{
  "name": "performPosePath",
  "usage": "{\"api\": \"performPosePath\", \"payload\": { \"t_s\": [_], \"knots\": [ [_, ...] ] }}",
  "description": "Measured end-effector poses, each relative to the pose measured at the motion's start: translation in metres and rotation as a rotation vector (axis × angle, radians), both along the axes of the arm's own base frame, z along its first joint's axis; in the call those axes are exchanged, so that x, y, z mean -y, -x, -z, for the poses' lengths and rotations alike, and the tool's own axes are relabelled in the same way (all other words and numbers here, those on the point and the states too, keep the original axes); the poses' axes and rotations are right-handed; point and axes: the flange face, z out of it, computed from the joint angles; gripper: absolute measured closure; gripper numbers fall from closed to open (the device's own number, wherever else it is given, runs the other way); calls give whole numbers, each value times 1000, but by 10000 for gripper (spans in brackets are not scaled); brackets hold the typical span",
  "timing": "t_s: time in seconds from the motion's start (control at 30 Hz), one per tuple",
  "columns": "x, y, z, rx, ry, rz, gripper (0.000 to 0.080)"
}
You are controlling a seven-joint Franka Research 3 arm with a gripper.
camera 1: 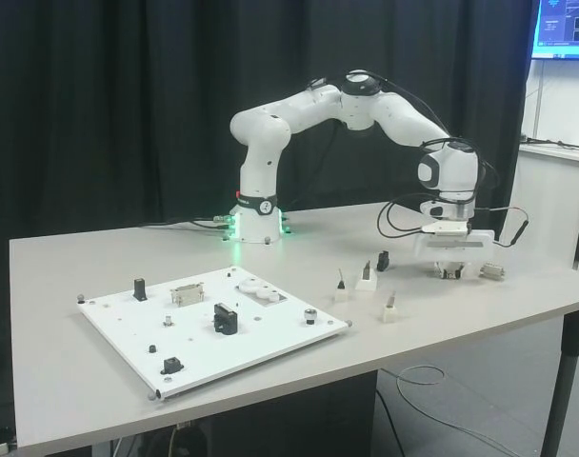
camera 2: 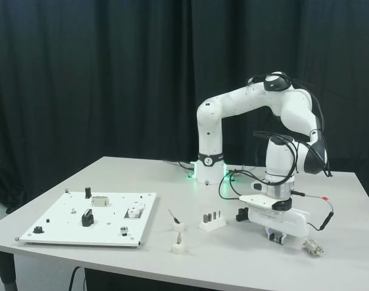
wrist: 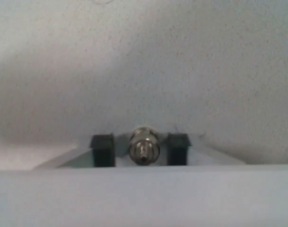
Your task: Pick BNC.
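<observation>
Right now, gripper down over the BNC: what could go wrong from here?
1. The BNC connector sits between the fingers with a gap on each side; off-centre closing could roll it away.
2. The gripper hangs low over the grey table; further descent may strike it.
3. A small part lies nearby and could be knocked.

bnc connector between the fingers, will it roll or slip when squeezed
The BNC connector looks round, ridged and metallic, so it would probably roll if nudged and may slip on the black fingers. It looks rigid and small, likely light.
</observation>
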Motion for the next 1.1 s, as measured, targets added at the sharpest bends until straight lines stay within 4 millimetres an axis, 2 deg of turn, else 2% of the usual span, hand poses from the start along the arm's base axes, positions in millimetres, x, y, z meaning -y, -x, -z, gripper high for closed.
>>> {"api": "performPosePath", "payload": {
  "t_s": [0.07, 0.1, 0.27, 0.3, 0.5, 1.1],
  "knots": [
    [1, 0, 0, 2, 1, 4, 290],
    [2, -1, 0, 2, 2, 6, 634],
    [5, -1, 0, 4, 3, 16, 634],
    [6, -1, 0, 4, 4, 17, 680],
    [8, -3, -2, 9, 4, 22, 680],
    [12, -12, -30, 37, -15, 34, 680]
  ]
}}
